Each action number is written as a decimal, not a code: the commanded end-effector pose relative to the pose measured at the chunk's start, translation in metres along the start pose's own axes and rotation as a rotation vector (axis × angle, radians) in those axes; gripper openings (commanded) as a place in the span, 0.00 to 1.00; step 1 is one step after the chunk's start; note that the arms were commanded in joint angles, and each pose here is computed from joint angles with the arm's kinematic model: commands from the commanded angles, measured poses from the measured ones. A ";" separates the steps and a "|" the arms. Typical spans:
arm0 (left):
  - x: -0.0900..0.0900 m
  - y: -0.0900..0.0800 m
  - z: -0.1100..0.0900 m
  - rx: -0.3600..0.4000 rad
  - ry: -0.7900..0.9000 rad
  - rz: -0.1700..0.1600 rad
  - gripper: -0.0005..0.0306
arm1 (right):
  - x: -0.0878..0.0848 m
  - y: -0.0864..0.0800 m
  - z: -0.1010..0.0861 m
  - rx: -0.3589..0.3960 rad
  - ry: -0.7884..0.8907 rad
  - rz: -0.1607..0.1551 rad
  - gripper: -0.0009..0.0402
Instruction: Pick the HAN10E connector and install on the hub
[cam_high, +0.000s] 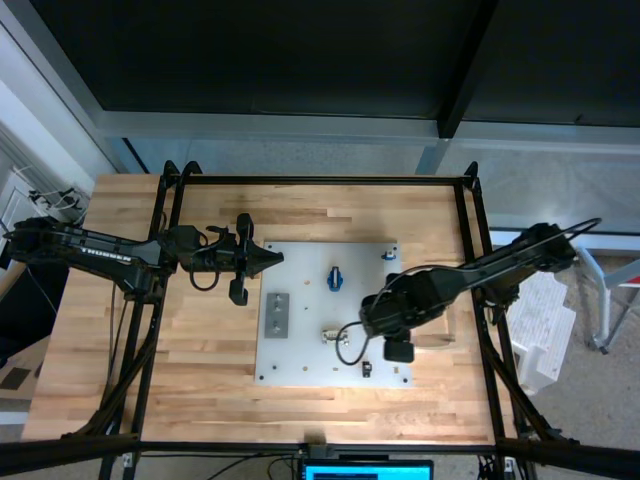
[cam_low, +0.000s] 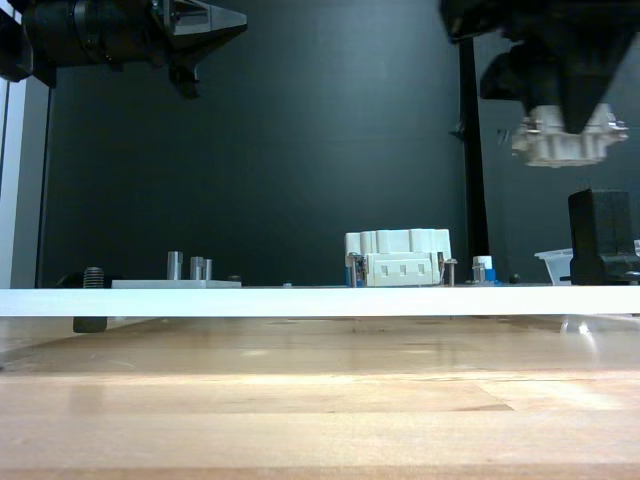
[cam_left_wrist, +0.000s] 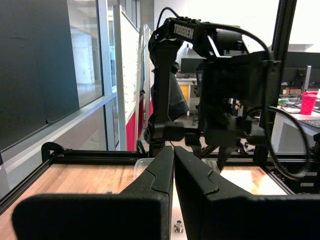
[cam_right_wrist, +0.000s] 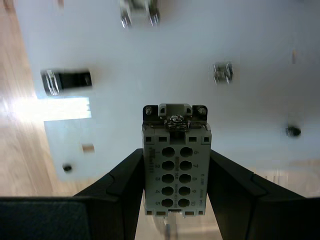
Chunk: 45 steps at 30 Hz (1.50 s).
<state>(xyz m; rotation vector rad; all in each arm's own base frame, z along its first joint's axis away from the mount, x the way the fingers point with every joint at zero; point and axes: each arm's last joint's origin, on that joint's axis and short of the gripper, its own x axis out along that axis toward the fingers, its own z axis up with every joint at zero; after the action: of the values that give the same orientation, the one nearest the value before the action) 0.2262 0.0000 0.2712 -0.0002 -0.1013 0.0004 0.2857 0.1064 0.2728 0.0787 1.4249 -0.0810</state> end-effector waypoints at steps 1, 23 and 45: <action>0.000 0.000 0.000 0.000 0.000 0.000 0.02 | 0.004 0.004 0.016 0.006 -0.001 -0.002 0.04; 0.000 0.000 0.000 0.000 0.000 0.000 0.02 | 0.026 0.017 0.086 -0.065 -0.010 -0.006 0.04; 0.000 0.000 0.000 0.000 0.000 0.000 0.02 | 0.053 0.026 0.109 -0.092 0.007 -0.013 0.04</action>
<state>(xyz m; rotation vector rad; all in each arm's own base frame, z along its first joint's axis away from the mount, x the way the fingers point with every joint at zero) 0.2262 0.0000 0.2712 0.0001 -0.1017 0.0008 0.4025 0.1207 0.2390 -0.0049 1.4292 -0.0238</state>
